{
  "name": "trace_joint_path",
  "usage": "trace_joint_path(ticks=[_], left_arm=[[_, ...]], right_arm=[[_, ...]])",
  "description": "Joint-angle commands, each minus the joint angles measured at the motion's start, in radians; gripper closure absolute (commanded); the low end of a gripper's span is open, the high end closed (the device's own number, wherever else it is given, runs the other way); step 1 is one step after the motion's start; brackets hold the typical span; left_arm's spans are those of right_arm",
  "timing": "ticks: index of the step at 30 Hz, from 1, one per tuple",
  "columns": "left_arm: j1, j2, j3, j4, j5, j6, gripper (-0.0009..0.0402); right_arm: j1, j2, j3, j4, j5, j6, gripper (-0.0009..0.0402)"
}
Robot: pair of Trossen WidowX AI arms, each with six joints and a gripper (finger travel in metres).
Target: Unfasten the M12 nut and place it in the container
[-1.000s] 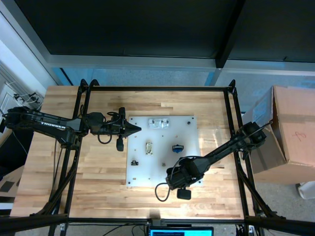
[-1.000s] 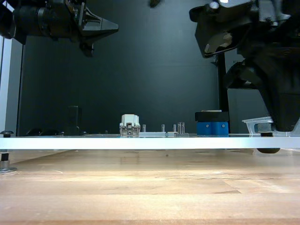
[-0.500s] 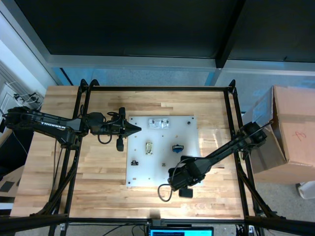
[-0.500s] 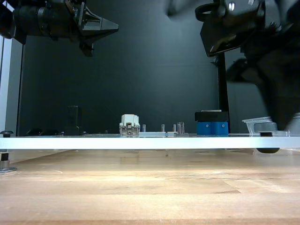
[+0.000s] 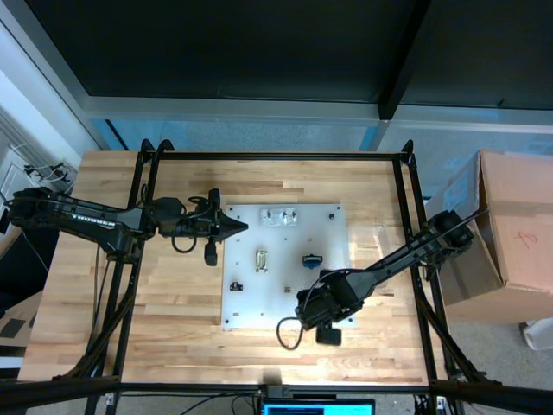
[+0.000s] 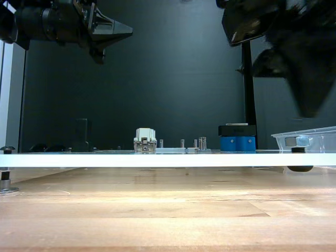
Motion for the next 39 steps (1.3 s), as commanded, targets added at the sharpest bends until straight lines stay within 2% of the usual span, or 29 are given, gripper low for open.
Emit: trace_joint_path(ticks=[1, 9, 17, 18, 19, 21, 22, 25, 28, 31, 33, 37, 39], left_arm=[[0.0, 0.0, 0.0, 0.004, 0.001, 0.0, 0.0393], [0.0, 0.0, 0.0, 0.0, 0.001, 0.0, 0.0393], [0.0, 0.0, 0.0, 0.0, 0.001, 0.0, 0.0393], [0.0, 0.0, 0.0, 0.0, 0.001, 0.0, 0.0393], [0.0, 0.0, 0.0, 0.0, 0.001, 0.0, 0.0393], [0.0, 0.0, 0.0, 0.001, 0.001, 0.0, 0.0393], [0.0, 0.0, 0.0, 0.001, 0.001, 0.0, 0.0393], [0.0, 0.0, 0.0, 0.0, 0.001, 0.0, 0.0393], [0.0, 0.0, 0.0, 0.0, 0.001, 0.0, 0.0393], [0.0, 0.0, 0.0, 0.0, 0.001, 0.0, 0.0393], [0.0, 0.0, 0.0, 0.0, 0.001, 0.0, 0.0393], [0.0, 0.0, 0.0, 0.001, 0.001, 0.0, 0.0393], [0.0, 0.0, 0.0, 0.0, 0.001, 0.0, 0.0393]], right_arm=[[0.002, 0.023, -0.002, 0.05, -0.059, -0.038, 0.0393], [0.002, 0.068, -0.006, 0.081, -0.052, -0.064, 0.0393], [-0.002, 0.068, -0.011, 0.079, -0.011, -0.078, 0.0393], [-0.003, 0.068, -0.011, 0.075, 0.016, -0.082, 0.0394], [-0.003, 0.065, -0.01, 0.063, 0.068, -0.077, 0.0393], [-0.003, 0.059, -0.005, 0.016, 0.205, -0.032, 0.0393], [-0.003, 0.053, -0.001, -0.008, 0.245, -0.026, 0.0394], [-0.003, 0.04, 0.007, -0.038, 0.27, -0.028, 0.0393], [-0.004, 0.034, 0.007, -0.04, 0.254, -0.027, 0.0393], [-0.004, 0.032, 0.007, -0.038, 0.194, -0.027, 0.0393], [-0.004, 0.03, 0.008, -0.027, 0.132, -0.027, 0.0393], [-0.004, 0.029, 0.011, 0.011, -0.037, -0.027, 0.0393], [-0.004, 0.032, 0.008, 0.033, -0.078, -0.028, 0.0393]])
